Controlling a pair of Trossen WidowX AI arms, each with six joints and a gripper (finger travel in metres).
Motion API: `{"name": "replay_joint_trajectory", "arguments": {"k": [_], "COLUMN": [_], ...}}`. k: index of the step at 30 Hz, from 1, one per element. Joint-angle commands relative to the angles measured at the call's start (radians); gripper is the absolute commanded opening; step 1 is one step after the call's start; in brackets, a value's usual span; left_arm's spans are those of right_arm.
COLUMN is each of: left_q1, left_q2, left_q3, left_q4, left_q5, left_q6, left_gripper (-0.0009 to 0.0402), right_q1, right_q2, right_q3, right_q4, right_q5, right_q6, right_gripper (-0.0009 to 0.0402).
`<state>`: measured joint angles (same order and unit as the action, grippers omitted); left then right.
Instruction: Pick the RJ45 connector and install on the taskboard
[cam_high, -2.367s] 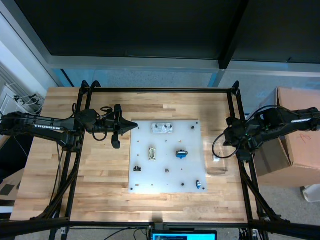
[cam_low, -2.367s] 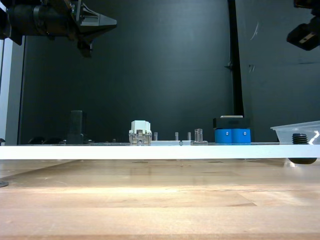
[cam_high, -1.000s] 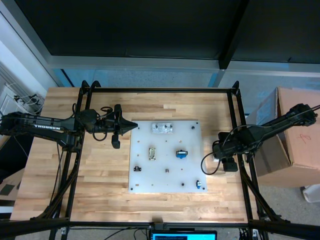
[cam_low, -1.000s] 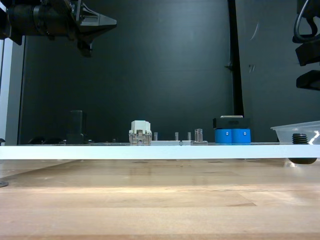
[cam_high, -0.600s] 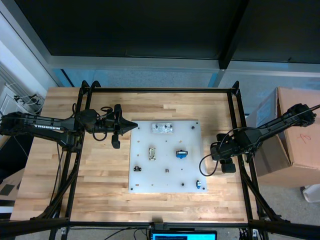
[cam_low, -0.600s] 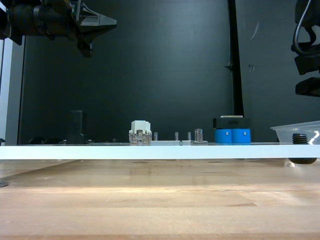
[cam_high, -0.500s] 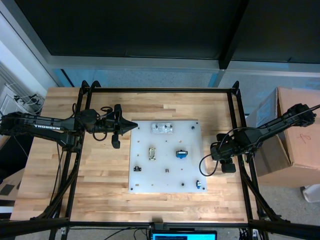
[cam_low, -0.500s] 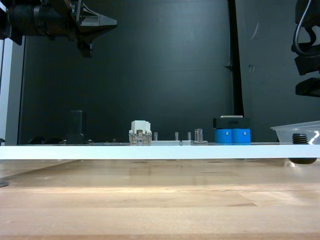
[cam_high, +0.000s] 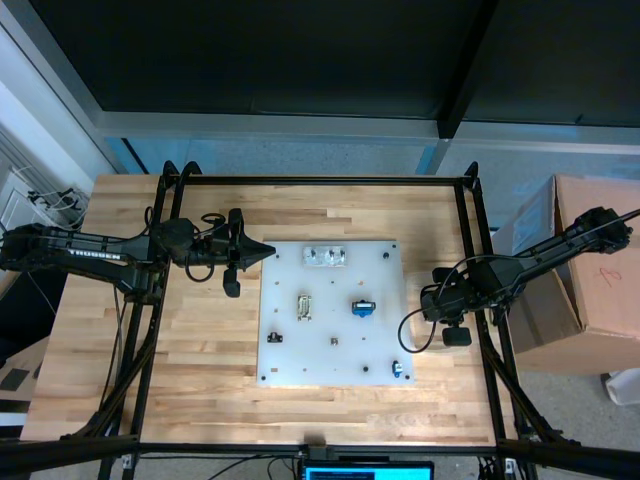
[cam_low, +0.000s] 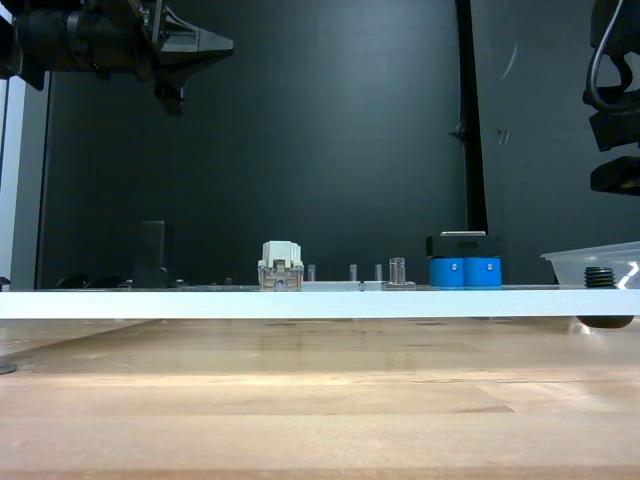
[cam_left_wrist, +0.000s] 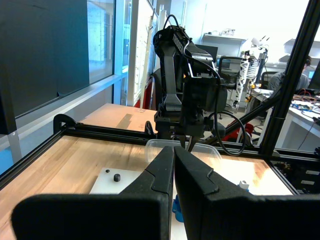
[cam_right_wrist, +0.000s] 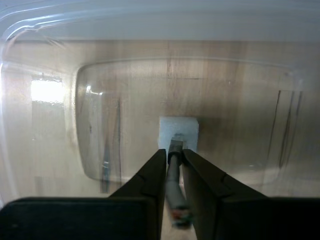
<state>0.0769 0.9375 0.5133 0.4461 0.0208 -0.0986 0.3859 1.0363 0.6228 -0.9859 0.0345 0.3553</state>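
Note:
My right gripper (cam_right_wrist: 174, 152) points down into a clear plastic tray (cam_right_wrist: 45, 75) to the right of the white taskboard (cam_high: 285, 345). Its fingers are shut on a slim grey RJ45 connector (cam_right_wrist: 175, 175), whose tip lies over a small white block (cam_right_wrist: 187, 127) on the tray floor; I cannot tell whether they touch. In the high view this gripper (cam_high: 446, 316) hangs over the tray beside the board's right edge. My left gripper (cam_high: 262, 251) is shut and holds nothing, hovering high at the board's far left corner, with its tips (cam_left_wrist: 174, 149) aimed toward the right arm.
The board carries a cream connector block (cam_low: 281, 268), a blue fixture (cam_high: 362, 308), a small blue piece (cam_high: 398, 370) and a metal part (cam_high: 327, 257). A black frame rail (cam_high: 478, 250) runs past the tray. A cardboard box (cam_high: 590, 270) stands off the table at the right.
The right arm swung in from the right edge and came down over the tray, then lowered slightly; over the last half second it is still. The left arm has not moved.

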Motion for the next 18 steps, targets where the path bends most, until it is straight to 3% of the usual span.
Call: {"name": "replay_joint_trajectory", "arguments": {"k": [1,18], "left_q1": [0.000,0.000], "left_q2": [0.000,0.000], "left_q3": [0.000,0.000], "left_q4": [0.000,0.000], "left_q5": [0.000,0.000], "left_q6": [0.000,0.000], "left_gripper": [0.0000,0.0000], "right_q1": [0.000,0.000], "right_q2": [0.000,-0.003], "right_q3": [0.000,0.063], "right_q4": [0.000,-0.062], "right_q5": [0.000,-0.001], "right_q6": [0.003,0.003], "right_gripper": [0.0002,0.0000]}}
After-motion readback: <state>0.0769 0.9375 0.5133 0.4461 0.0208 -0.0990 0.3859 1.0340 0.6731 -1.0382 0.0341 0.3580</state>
